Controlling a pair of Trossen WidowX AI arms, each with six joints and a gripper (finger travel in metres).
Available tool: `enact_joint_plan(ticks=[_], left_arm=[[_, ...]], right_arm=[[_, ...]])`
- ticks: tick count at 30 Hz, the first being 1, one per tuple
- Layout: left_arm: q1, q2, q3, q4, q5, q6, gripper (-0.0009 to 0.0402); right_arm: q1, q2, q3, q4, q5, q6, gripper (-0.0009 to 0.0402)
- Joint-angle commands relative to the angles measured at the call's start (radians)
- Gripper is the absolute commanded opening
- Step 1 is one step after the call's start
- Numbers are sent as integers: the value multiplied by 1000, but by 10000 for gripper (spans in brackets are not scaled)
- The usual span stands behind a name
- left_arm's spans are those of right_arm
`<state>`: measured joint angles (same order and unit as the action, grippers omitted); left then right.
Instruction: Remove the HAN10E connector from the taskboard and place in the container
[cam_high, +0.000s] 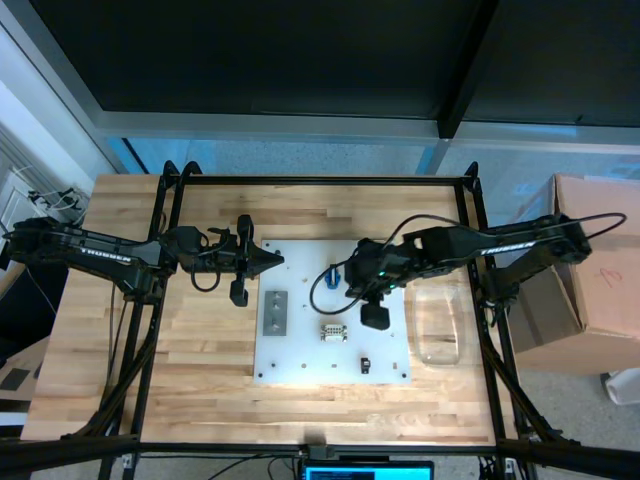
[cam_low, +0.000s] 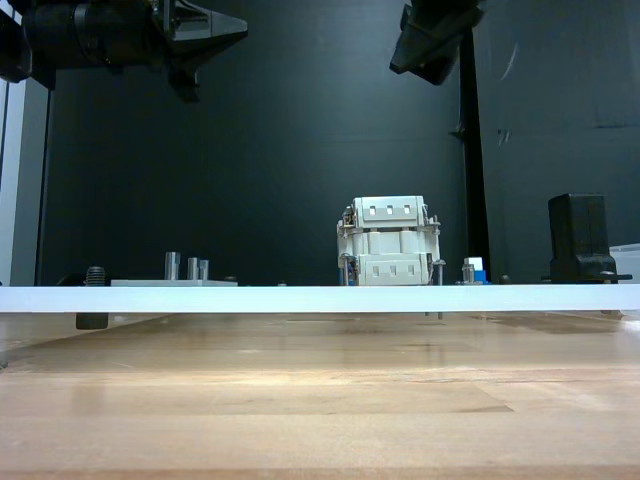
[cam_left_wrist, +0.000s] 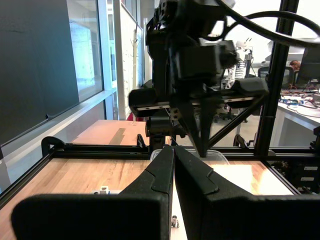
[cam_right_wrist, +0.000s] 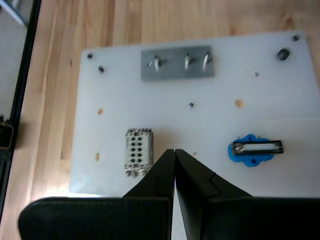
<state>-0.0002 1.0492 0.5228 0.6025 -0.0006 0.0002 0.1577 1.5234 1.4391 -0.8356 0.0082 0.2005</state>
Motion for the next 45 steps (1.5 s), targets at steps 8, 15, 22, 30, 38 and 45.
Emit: enact_joint_plan(ticks=[8,15,22,30,38,45], left_arm=[[0,0,0,0,0,0,0],[0,0,0,0,0,0,0],[0,0,0,0,0,0,0],[0,0,0,0,0,0,0],[0,0,0,0,0,0,0],[0,0,0,0,0,0,0]], right_arm=[[50,229,267,-241,3,32,0],[72,333,381,-331,3,45,0],[85,366,396,-336,3,57,5],[88,369,395,-336,27,84,64],[90,369,395,-336,27,110,198],[96,382,394,-339,27,109,298]])
